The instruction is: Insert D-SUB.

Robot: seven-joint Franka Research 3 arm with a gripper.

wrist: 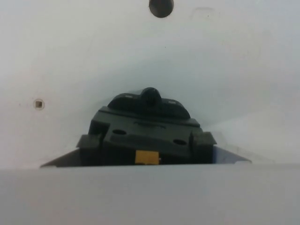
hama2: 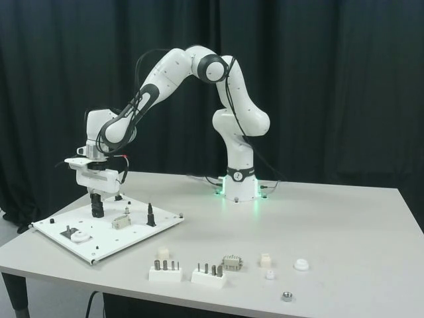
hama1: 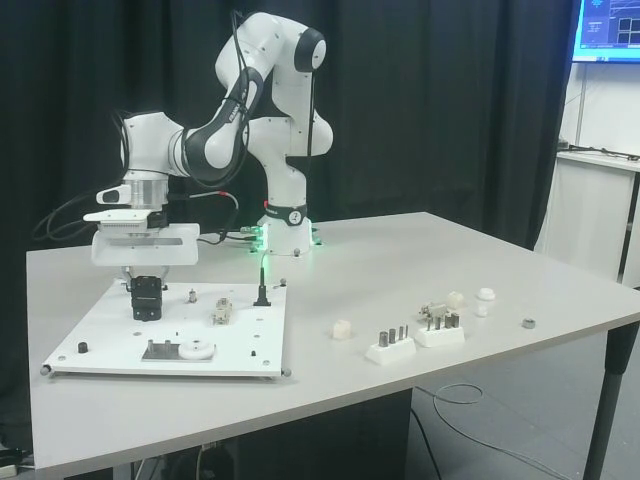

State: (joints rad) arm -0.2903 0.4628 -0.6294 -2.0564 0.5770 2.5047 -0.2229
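**Black plug under the gripper, over the white board**

White board [hama1: 255,340] lies at the table's [hama1: 420,260] corner farthest from the loose parts, and I have the arm [hama2: 165,79] reaching out over it. The gripper [hama1: 147,290] points straight down above the board's rear part. Between its fingers sits the black D-SUB plug [wrist: 147,133]: from the wrist I see its body directly below, with two small holes on its face and a rounded knob beyond it. From both room views the plug hangs at the fingertips, its lower end at or just above the board; I cannot tell whether it touches. The fingers are closed on it.

On the board, a small socket [hama1: 221,314] stands just beside the plug, a black post [hama1: 261,290] farther along, and a white disc [hama1: 199,350] near the front edge.
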